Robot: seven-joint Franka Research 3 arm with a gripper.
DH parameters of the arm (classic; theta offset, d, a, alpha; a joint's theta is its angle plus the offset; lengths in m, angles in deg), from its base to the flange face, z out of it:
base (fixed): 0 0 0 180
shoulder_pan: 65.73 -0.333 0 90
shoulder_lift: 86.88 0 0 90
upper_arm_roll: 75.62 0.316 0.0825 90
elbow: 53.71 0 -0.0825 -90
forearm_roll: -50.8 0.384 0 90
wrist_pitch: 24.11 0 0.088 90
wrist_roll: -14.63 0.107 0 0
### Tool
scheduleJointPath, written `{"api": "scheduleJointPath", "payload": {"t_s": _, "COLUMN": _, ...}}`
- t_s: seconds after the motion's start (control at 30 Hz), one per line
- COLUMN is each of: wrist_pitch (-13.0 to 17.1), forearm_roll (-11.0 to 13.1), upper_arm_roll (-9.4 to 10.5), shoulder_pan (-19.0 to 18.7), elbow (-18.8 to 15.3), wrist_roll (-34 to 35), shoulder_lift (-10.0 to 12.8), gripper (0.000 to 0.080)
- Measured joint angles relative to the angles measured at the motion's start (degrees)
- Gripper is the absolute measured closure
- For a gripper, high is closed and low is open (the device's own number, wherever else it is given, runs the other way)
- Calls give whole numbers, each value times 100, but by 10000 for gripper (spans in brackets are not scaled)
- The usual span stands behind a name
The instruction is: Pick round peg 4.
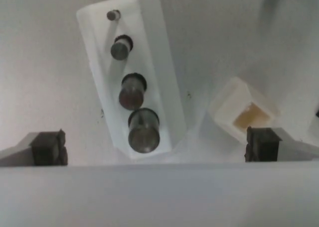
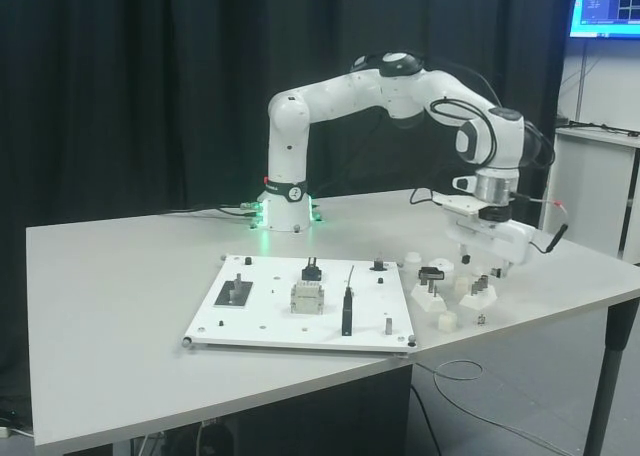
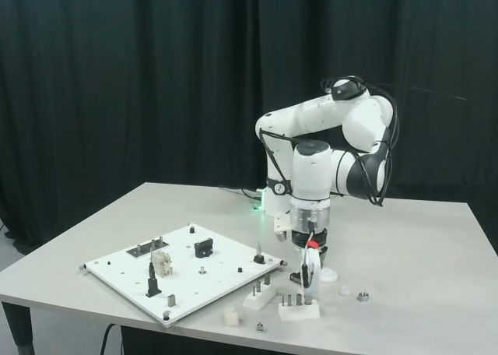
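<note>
A white holder block (image 1: 164, 72) carries a row of round grey pegs that grow in width from one end to the other. The thinnest peg (image 1: 113, 15) stands at one end and the widest peg (image 1: 144, 132) at the other. My gripper (image 1: 155, 146) hangs open above the holder, its black fingertips (image 1: 49, 148) wide apart, with the widest peg nearest the line between them. Nothing is held. In the room views the gripper (image 2: 482, 266) (image 3: 309, 273) hovers just over the holder (image 2: 478, 296) (image 3: 299, 308) near the table's front edge.
A small white hollow block (image 1: 244, 110) sits close beside the holder. The white task board (image 2: 310, 301) with several mounted parts lies next to it. Another white holder (image 3: 261, 295), a small white cube (image 3: 230, 316), a white disc (image 3: 330, 275) and a small ring (image 3: 362, 296) lie around.
</note>
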Motion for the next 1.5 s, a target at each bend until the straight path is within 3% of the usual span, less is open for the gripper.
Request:
{"api": "scheduleJointPath", "payload": {"t_s": 0.8, "wrist_pitch": -87, "forearm_roll": -227, "upper_arm_roll": 338, "shoulder_pan": 365, "elbow": 509, "wrist_roll": -2, "shoulder_lift": 136, "gripper": 3}}
{"api": "scheduleJointPath", "payload": {"t_s": 0.83, "wrist_pitch": -87, "forearm_roll": -238, "upper_arm_roll": 345, "shoulder_pan": 371, "elbow": 518, "wrist_roll": -2, "shoulder_lift": 139, "gripper": 118}}
{"api": "scheduleJointPath", "payload": {"t_s": 0.97, "wrist_pitch": -87, "forearm_roll": -282, "upper_arm_roll": 371, "shoulder_pan": 391, "elbow": 538, "wrist_roll": -1, "shoulder_lift": 140, "gripper": 118}}
{"api": "scheduleJointPath", "payload": {"t_s": 1.0, "wrist_pitch": -87, "forearm_roll": -288, "upper_arm_roll": 373, "shoulder_pan": 394, "elbow": 539, "wrist_roll": 1, "shoulder_lift": 140, "gripper": 282}}
{"api": "scheduleJointPath", "payload": {"t_s": 1.17, "wrist_pitch": -87, "forearm_roll": -292, "upper_arm_roll": 373, "shoulder_pan": 403, "elbow": 544, "wrist_roll": 12, "shoulder_lift": 140, "gripper": 282}}
{"api": "scheduleJointPath", "payload": {"t_s": 1.2, "wrist_pitch": -87, "forearm_roll": -292, "upper_arm_roll": 373, "shoulder_pan": 406, "elbow": 547, "wrist_roll": 15, "shoulder_lift": 139, "gripper": 474}}
{"api": "scheduleJointPath", "payload": {"t_s": 1.37, "wrist_pitch": -91, "forearm_roll": -295, "upper_arm_roll": 367, "shoulder_pan": 424, "elbow": 582, "wrist_roll": 28, "shoulder_lift": 131, "gripper": 474}}
{"api": "scheduleJointPath", "payload": {"t_s": 1.4, "wrist_pitch": -94, "forearm_roll": -296, "upper_arm_roll": 366, "shoulder_pan": 429, "elbow": 592, "wrist_roll": 31, "shoulder_lift": 129, "gripper": 638}}
{"api": "scheduleJointPath", "payload": {"t_s": 1.5, "wrist_pitch": -106, "forearm_roll": -301, "upper_arm_roll": 361, "shoulder_pan": 446, "elbow": 626, "wrist_roll": 66, "shoulder_lift": 124, "gripper": 638}}
